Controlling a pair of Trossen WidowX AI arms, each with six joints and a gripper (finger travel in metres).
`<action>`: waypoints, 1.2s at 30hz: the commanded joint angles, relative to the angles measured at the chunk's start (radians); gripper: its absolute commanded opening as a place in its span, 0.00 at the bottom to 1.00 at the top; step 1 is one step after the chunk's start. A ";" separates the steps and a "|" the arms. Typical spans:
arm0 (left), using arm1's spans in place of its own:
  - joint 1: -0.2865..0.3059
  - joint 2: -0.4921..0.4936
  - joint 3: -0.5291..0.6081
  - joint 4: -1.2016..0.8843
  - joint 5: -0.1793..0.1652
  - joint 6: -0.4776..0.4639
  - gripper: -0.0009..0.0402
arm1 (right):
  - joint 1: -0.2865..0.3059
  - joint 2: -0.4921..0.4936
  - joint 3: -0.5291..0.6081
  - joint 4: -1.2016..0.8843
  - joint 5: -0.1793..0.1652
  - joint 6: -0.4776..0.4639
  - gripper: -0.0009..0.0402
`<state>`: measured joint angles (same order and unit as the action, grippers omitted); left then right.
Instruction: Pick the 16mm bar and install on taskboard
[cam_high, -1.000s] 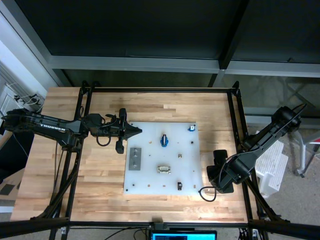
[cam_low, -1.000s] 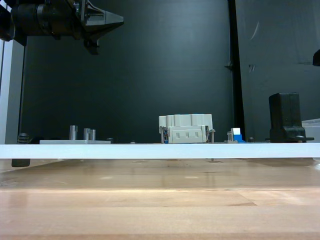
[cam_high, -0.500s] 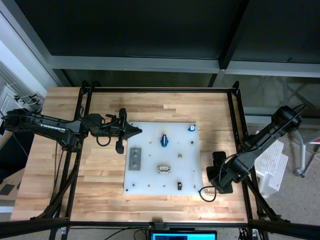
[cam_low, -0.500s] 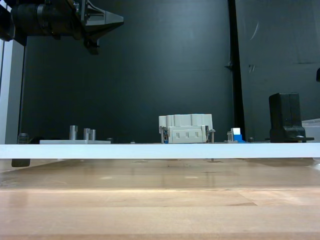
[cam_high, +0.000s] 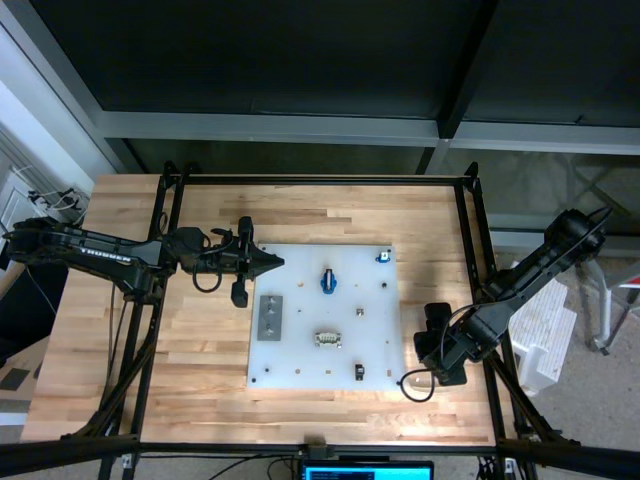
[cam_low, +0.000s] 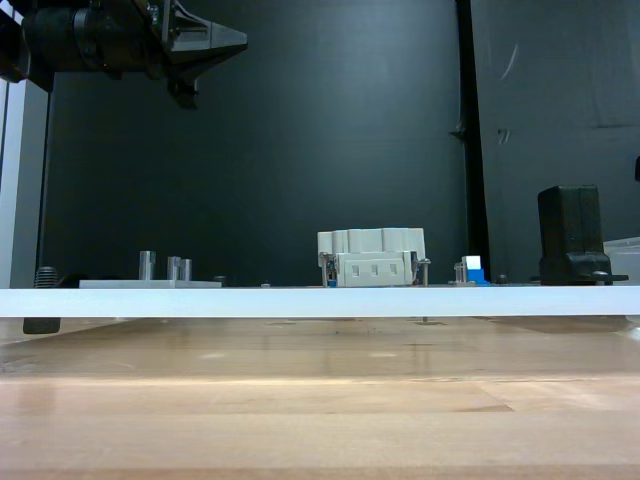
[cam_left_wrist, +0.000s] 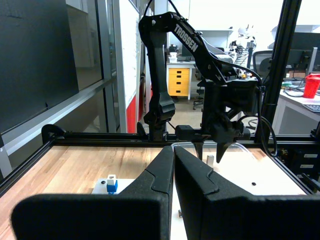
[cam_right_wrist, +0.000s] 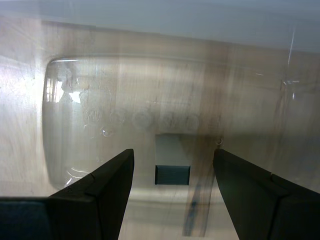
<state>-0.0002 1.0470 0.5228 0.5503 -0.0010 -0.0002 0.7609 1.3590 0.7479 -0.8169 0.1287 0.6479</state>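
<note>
Grey 16mm bar (cam_right_wrist: 172, 166) stands under right gripper (cam_left_wrist: 210, 155); left gripper (cam_high: 275, 262) overhangs taskboard (cam_high: 300, 352).

Item: right arm (cam_high: 530, 272), change over one second.

- I logged the forearm tipping lower at its wrist end.
- The right gripper (cam_high: 437, 348), pointing down over the surface (cam_high: 130, 380) just beside the right edge of the taskboard (cam_high: 300, 350), crept very slightly toward that edge.
- In the low view, the dark piece of this arm at the right border sank step by step, until only a sliver showed.
</note>
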 joint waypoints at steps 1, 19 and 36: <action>0.000 0.000 0.000 0.000 0.000 0.000 0.02 | -0.001 -0.005 0.000 0.000 0.002 -0.006 0.52; 0.000 0.000 0.000 0.000 0.000 0.000 0.02 | -0.002 -0.011 -0.002 0.000 0.006 -0.010 0.27; 0.000 0.000 0.000 0.000 0.000 0.000 0.02 | -0.002 -0.026 -0.002 -0.004 0.010 -0.010 0.04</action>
<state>-0.0002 1.0470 0.5228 0.5503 -0.0010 -0.0002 0.7589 1.3346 0.7452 -0.8204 0.1383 0.6357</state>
